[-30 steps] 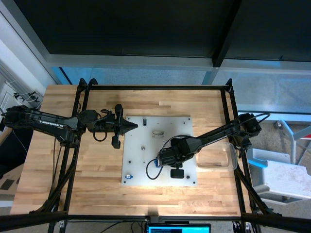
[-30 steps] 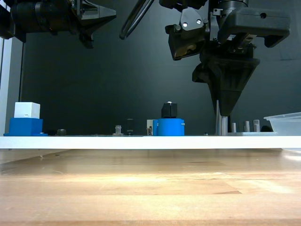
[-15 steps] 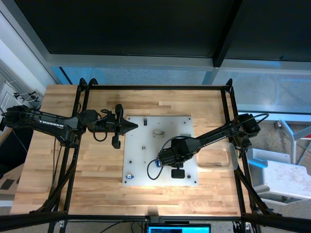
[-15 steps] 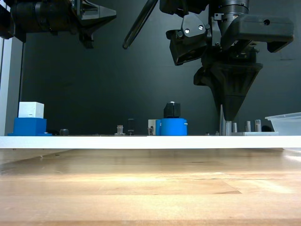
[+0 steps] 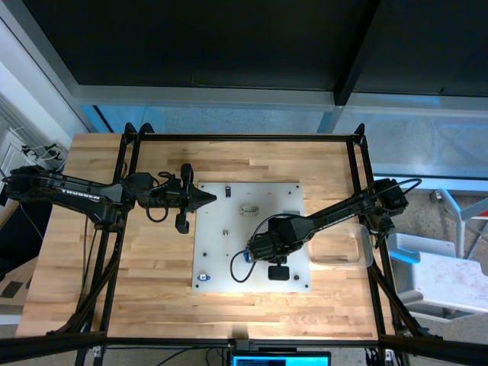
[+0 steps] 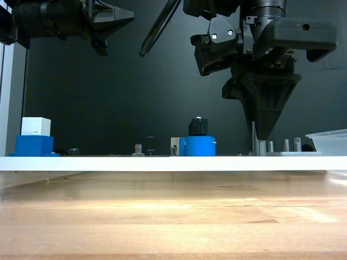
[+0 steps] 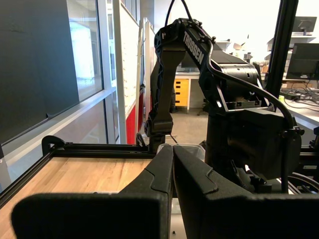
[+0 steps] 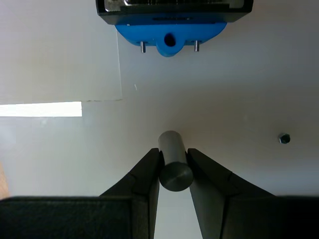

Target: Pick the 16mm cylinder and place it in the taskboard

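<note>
A grey metal 16mm cylinder (image 8: 174, 169) stands upright between the fingers of my right gripper (image 8: 173, 152), which is shut on it. The gripper points straight down over the white taskboard (image 8: 239, 89), close to the blue fitting (image 8: 169, 30). In the low view the cylinder (image 6: 254, 140) shows as a thin grey bar under the right gripper (image 6: 264, 132), its lower end at board level. From above, the right gripper (image 5: 263, 248) is over the taskboard's (image 5: 221, 255) near-centre part. My left gripper (image 5: 204, 197) hovers shut at the board's far left edge, its fingers (image 7: 159, 174) pressed together.
A clear plastic bin (image 5: 341, 248) lies just right of the board. In the low view the board carries a blue block topped by a white cube (image 6: 35, 138), the blue fitting (image 6: 199, 145) and short metal pegs (image 6: 286, 145). A black frame rings the wooden table (image 5: 99, 274).
My right gripper has sunk slightly with the cylinder in it. In the low view the board's parts sit a little further right than a second ago. The left arm has not moved.
</note>
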`<state>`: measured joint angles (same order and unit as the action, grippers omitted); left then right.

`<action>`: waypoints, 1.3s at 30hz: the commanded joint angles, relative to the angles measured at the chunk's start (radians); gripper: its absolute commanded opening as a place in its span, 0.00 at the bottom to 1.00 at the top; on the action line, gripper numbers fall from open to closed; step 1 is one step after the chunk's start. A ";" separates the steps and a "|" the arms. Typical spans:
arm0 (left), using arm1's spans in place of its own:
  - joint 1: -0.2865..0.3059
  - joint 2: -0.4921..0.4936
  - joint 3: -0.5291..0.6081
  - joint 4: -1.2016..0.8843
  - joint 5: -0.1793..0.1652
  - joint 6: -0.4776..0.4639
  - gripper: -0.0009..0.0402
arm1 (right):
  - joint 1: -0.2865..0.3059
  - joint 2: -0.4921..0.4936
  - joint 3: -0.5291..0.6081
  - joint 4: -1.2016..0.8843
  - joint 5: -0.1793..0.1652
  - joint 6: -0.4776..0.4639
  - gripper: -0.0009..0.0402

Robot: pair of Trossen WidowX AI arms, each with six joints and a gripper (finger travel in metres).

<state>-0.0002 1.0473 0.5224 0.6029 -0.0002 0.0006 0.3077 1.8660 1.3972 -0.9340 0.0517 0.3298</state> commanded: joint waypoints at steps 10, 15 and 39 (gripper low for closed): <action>0.000 0.000 0.000 0.000 0.000 0.000 0.02 | 0.000 0.010 0.000 0.020 -0.002 -0.003 0.04; 0.000 0.000 0.000 0.000 0.000 0.000 0.02 | 0.001 0.010 -0.010 0.032 -0.002 -0.003 0.04; 0.000 0.000 0.000 0.000 0.000 0.000 0.02 | 0.002 0.010 -0.033 0.057 -0.001 -0.002 0.32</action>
<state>-0.0002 1.0473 0.5228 0.6029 -0.0002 0.0006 0.3092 1.8759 1.3640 -0.8745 0.0494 0.3271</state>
